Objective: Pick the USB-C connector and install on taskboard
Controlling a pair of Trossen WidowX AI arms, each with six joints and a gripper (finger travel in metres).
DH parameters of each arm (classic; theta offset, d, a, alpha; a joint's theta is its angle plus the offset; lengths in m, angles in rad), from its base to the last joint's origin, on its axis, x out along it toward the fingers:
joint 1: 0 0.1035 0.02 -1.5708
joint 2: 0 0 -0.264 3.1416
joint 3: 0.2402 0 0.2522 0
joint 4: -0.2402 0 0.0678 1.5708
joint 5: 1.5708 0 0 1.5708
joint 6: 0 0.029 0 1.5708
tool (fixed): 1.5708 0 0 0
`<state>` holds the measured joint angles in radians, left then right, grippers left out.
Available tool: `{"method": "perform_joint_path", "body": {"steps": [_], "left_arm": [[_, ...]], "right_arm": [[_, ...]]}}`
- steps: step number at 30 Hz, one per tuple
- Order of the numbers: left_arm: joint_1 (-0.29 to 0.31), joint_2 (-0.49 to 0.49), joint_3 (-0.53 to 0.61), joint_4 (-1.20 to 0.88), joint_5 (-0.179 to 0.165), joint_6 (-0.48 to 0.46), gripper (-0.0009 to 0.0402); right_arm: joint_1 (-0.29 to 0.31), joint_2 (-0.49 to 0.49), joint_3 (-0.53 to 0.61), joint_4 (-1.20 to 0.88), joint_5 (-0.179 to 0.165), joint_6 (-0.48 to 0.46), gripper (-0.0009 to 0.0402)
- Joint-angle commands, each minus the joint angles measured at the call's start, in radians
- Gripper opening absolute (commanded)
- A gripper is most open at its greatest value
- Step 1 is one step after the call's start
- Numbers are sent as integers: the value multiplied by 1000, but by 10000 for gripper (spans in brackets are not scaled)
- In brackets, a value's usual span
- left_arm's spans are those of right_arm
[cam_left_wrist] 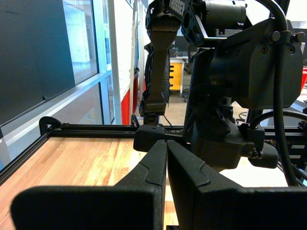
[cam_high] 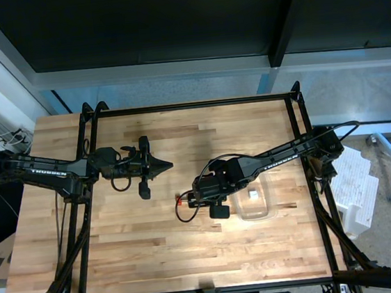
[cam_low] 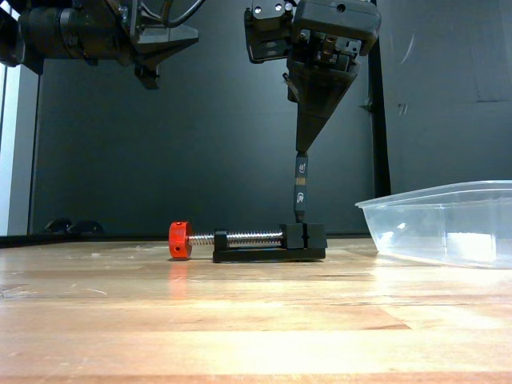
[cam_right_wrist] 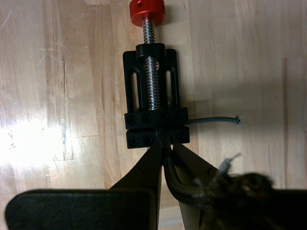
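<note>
Since the right tool (cam_low: 302,150) points straight down with its fingers (cam_right_wrist: 144,167) pinched on the upper end of the USB-C connector (cam_low: 301,188), the connector hangs upright directly beneath it, its long axis vertical and in line with the tool. Its lower end meets the top of the taskboard (cam_low: 270,242) just below, at the thick end block. Whether it has entered a slot or only touches there I cannot tell. A braided cord (cam_right_wrist: 178,188) runs from the connector back up between the fingers.

From that end block the taskboard's long axis lies flat on the table (cam_low: 240,320). It follows a threaded screw (cam_low: 250,238) that leads away from the tool to an orange-red knob (cam_low: 180,240) at the far end. The coming move, as I judge it, is a straight push down along the connector's own axis, with no sideways travel. Any tilt would likely jam the tip against the block's edge.

A frayed cord end (cam_right_wrist: 214,120) sticks out sideways from the end block, near the tool's fingers but not touching them. On the side opposite the knob a clear plastic tray (cam_low: 448,224) sits near the taskboard but apart from it, leaving room for the tool to rise straight up.

The left tool (cam_low: 178,36) hangs high on the knob side, well apart from the right tool, its fingers (cam_left_wrist: 153,165) closed together on nothing. The right arm is plainly the nearer one.
</note>
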<state>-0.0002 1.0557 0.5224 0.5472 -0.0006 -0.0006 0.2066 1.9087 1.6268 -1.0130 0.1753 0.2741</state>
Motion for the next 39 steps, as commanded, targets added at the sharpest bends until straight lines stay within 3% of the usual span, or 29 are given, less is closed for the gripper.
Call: {"method": "perform_joint_path", "body": {"steps": [1, 39], "left_arm": [[0, 0, 0, 0, 0, 0, 0], [0, 0, 0, 0, 0, 0, 0]], "right_arm": [[0, 1, -2, 2, -11, 1, 0], [-3, -5, 5, -22, -10, 4, 0]]}}
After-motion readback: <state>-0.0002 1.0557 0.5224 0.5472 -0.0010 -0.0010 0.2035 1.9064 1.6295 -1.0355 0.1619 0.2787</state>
